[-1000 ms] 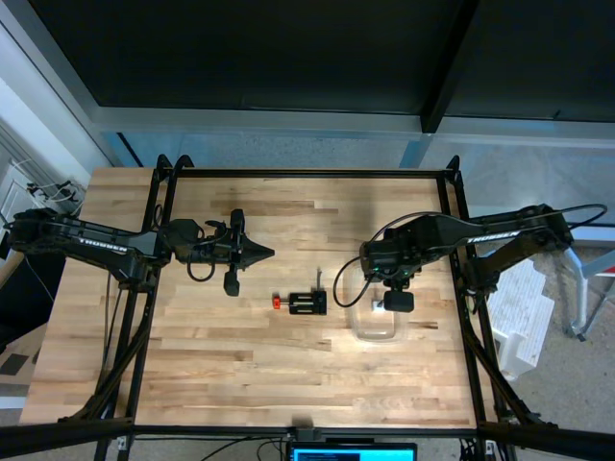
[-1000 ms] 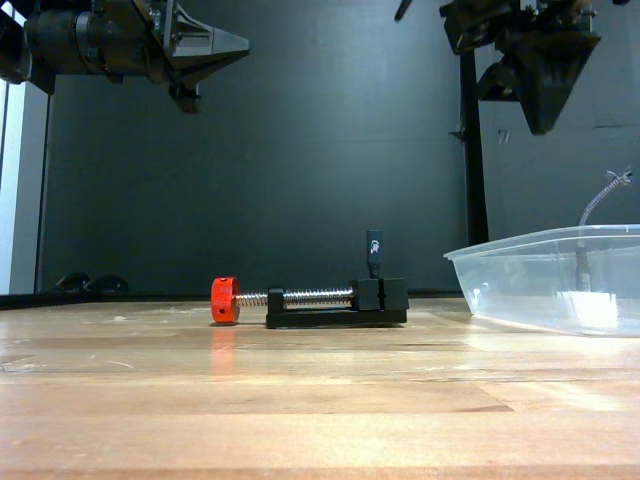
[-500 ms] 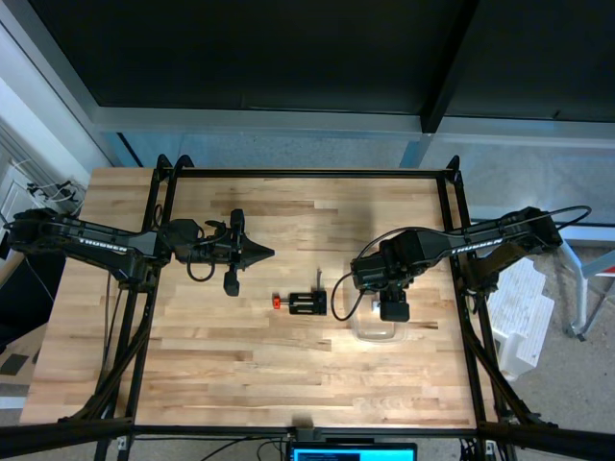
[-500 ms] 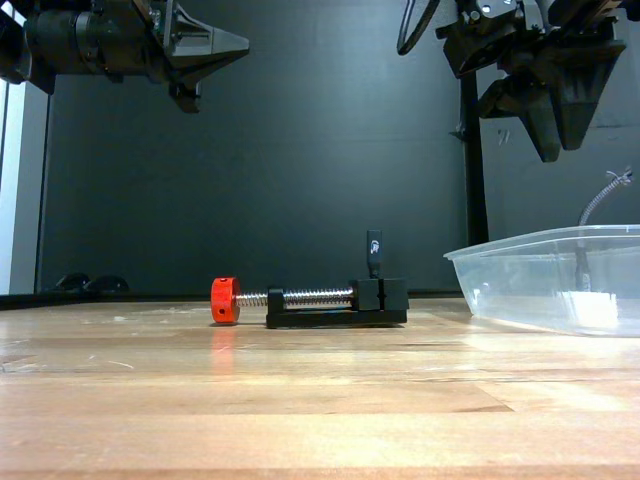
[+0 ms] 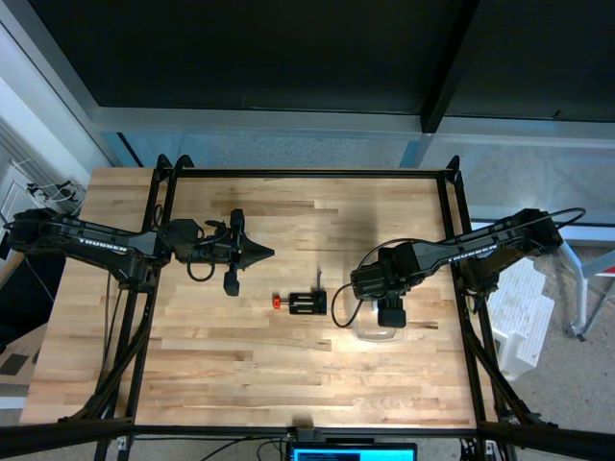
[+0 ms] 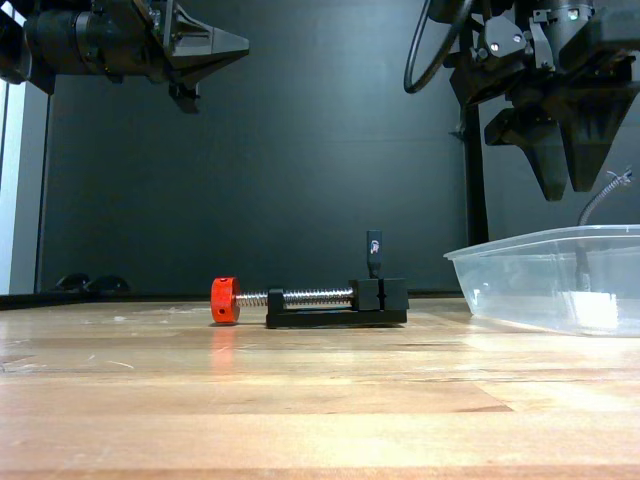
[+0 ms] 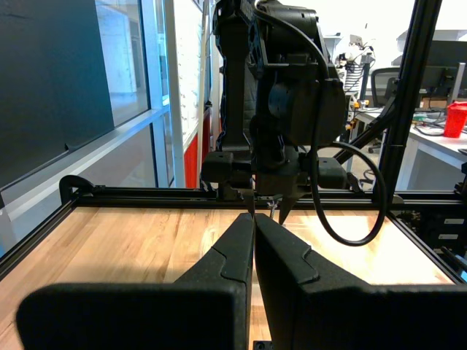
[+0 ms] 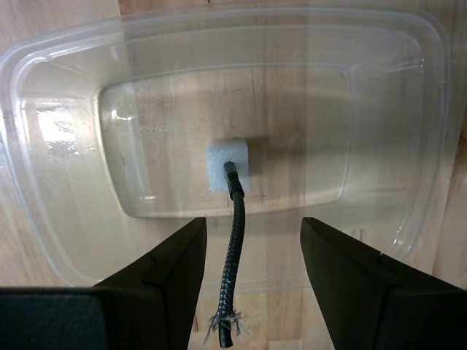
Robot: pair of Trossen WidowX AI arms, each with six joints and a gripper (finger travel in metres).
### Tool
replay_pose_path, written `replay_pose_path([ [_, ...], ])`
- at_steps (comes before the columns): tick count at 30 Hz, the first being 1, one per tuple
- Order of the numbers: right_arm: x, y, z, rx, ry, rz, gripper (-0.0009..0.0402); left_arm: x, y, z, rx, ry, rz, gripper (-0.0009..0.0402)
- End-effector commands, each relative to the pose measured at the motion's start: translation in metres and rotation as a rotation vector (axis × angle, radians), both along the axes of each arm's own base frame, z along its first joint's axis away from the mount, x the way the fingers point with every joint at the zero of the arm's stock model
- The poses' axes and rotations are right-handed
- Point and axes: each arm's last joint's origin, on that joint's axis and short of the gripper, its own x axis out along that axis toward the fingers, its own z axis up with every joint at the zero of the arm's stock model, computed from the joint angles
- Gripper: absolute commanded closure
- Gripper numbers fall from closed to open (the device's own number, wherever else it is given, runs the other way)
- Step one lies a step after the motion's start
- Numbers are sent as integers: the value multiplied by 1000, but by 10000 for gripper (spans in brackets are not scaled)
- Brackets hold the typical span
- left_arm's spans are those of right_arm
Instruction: Pick the USB-C connector and install on taskboard
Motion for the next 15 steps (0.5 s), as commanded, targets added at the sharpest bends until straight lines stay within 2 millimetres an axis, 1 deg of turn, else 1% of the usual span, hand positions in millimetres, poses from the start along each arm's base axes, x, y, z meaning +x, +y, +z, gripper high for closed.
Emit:
replay_pose_path([
  [1, 0, 0, -3, 0, 0, 1, 215, 0, 0, 0, 0, 0, 0, 393],
  [6, 1, 0, -12, -4, 19, 1, 215, 0, 0, 0, 0, 0, 0, 393],
  [11, 6, 2, -22, -2, 30, 5, 215, 0, 0, 0, 0, 0, 0, 393],
  [15, 6, 3, -31, -5, 41, 8, 215, 0, 0, 0, 0, 0, 0, 393],
])
